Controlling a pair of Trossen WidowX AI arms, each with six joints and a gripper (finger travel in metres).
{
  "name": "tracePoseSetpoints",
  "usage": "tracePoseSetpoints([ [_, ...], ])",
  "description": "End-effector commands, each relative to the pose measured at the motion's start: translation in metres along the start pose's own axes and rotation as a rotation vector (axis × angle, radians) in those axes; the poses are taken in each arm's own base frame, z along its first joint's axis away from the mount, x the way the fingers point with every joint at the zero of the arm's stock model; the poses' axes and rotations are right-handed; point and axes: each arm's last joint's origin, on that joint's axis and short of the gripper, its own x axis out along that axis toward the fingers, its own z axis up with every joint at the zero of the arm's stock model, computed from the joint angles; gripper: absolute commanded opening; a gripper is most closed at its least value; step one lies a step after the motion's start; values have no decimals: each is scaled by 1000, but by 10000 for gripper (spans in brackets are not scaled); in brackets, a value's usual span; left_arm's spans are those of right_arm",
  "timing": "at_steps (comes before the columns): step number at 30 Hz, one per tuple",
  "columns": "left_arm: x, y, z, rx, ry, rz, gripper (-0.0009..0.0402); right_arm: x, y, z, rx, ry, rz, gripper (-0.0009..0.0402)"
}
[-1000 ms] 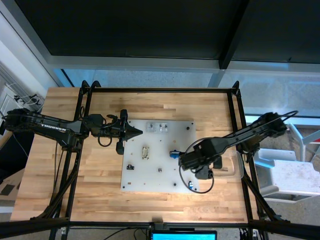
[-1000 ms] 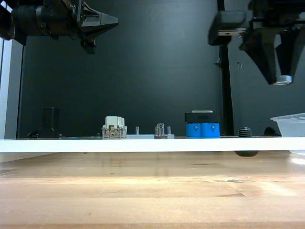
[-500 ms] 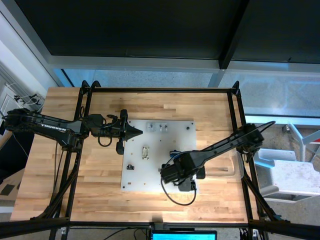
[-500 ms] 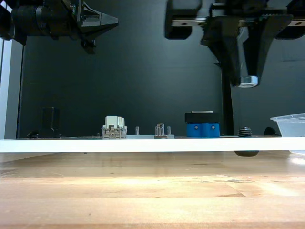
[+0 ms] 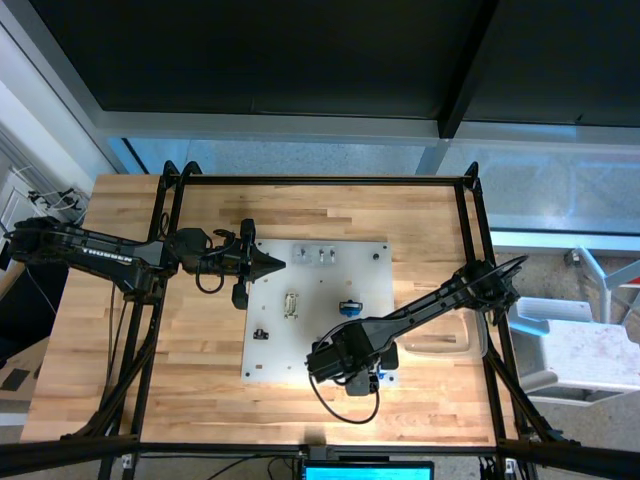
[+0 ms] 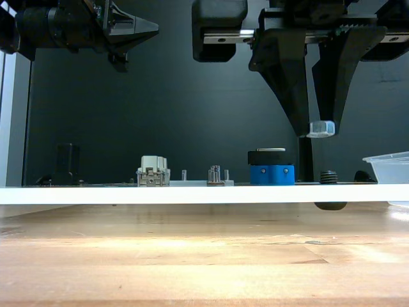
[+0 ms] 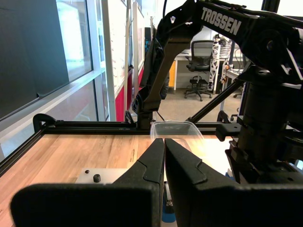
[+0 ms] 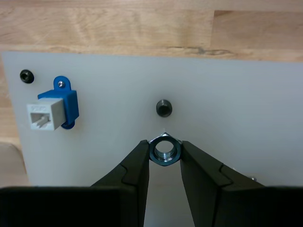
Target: Pick the M12 fastener and fasten on the M12 threads
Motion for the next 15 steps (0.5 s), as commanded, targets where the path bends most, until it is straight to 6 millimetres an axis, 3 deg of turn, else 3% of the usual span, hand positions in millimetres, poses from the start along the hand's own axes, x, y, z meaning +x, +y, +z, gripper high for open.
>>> tracePoseSetpoints([
  [1, 0, 0, 0, 0, -1, 0, 0, 3, -2, 2, -2, -1, 2, 28],
  [15, 0, 0, 0, 0, 0, 0, 0, 21, -4, 10, -17, -9, 25, 28],
])
